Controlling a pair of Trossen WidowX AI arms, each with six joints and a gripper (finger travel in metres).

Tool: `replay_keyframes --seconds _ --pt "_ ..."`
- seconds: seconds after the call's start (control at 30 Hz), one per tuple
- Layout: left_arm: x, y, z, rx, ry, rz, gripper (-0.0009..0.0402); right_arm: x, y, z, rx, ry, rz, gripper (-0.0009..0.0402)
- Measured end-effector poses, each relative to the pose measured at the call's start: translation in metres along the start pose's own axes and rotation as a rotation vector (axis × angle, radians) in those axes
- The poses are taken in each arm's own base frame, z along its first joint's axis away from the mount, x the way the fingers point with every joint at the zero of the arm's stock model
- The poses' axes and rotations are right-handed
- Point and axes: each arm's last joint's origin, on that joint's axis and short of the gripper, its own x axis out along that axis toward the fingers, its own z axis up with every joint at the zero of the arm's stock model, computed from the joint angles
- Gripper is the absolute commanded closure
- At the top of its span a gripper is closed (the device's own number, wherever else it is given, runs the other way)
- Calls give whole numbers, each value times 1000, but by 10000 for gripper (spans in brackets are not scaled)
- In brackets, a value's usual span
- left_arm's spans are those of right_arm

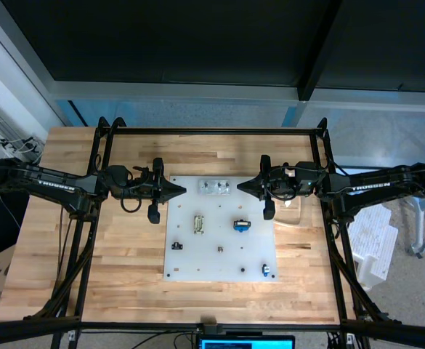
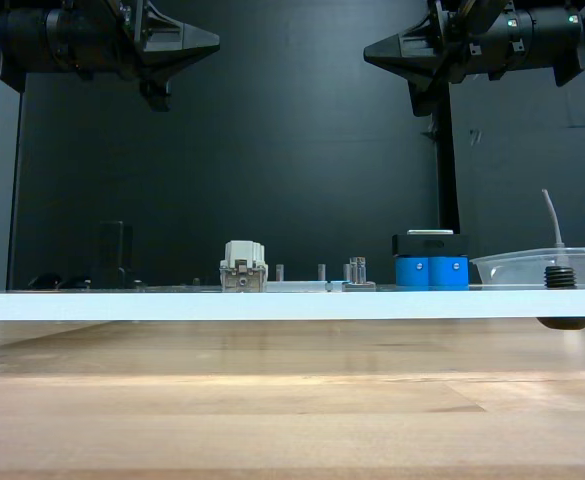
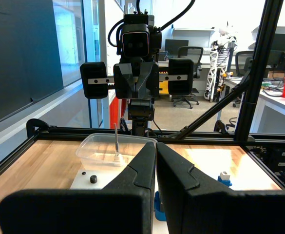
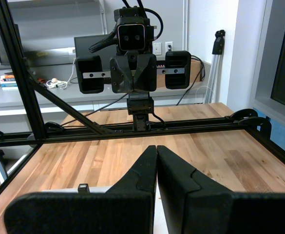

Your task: Pick the RJ45 connector and install on taskboard

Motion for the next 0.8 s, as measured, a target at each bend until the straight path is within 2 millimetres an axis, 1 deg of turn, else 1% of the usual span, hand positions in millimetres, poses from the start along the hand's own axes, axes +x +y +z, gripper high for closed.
replay_keyframes --seconds 0.13,0.53,0.67,0.8 --pt "0 0 0 0 1 -1 393 0 1 5 -33 -52 9 393" --pt "0 0 0 0 0 0 393 0 1 7 -6 -52 13 393" --pt "0 0 0 0 0 -1 393 0 1 14 -6 -9 9 393" --pt "0 0 0 0 0 0 393 1 2 23 -6 81 3 393"
